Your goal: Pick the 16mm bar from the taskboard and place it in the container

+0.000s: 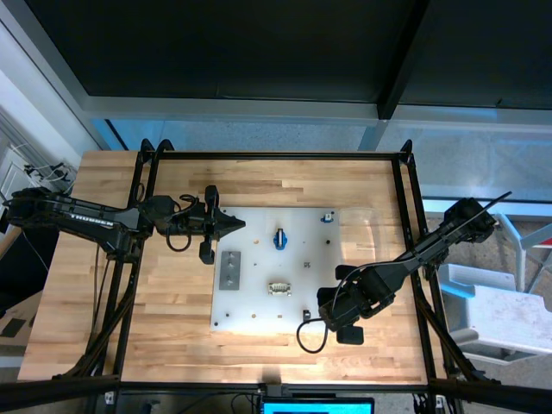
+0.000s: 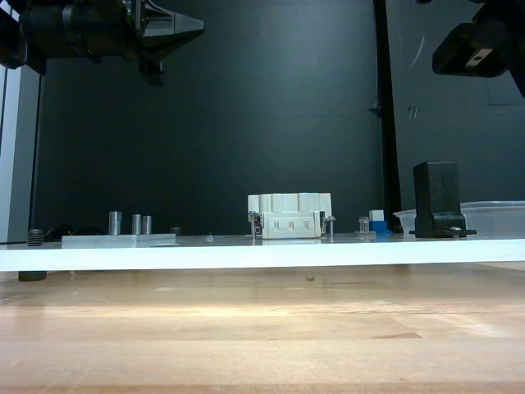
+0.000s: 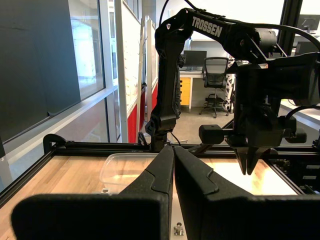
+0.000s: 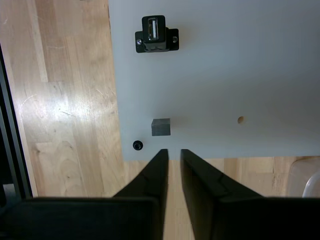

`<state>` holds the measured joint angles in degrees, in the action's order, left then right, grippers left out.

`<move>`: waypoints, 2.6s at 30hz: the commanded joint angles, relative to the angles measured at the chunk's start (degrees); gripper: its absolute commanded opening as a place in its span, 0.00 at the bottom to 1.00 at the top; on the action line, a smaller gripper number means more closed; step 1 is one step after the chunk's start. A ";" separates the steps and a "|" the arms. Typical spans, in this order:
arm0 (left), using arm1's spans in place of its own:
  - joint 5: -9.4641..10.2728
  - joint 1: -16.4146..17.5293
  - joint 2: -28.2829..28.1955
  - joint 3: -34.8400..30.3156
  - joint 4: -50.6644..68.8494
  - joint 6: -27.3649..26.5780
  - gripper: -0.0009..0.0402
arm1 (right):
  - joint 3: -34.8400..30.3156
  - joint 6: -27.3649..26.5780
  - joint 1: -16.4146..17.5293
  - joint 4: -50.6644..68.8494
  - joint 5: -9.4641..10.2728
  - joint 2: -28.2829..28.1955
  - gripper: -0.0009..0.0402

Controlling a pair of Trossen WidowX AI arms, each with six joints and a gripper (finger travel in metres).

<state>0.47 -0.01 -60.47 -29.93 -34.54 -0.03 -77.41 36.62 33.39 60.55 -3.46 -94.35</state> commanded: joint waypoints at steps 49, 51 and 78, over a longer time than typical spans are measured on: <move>-0.02 0.00 -0.02 -0.02 0.00 0.02 0.02 | 7.13 -3.17 2.67 -11.10 -3.02 -6.16 0.63; -0.02 0.02 -0.02 -0.02 0.00 0.02 0.02 | 7.15 -3.17 2.73 -11.54 -3.02 -6.43 0.63; -0.02 0.00 -0.02 -0.02 0.00 0.02 0.02 | 8.72 -3.04 2.89 -13.29 -4.44 -6.60 0.57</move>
<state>0.47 -0.01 -60.47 -29.93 -34.52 -0.01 -68.66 33.54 36.25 47.31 -7.94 -100.97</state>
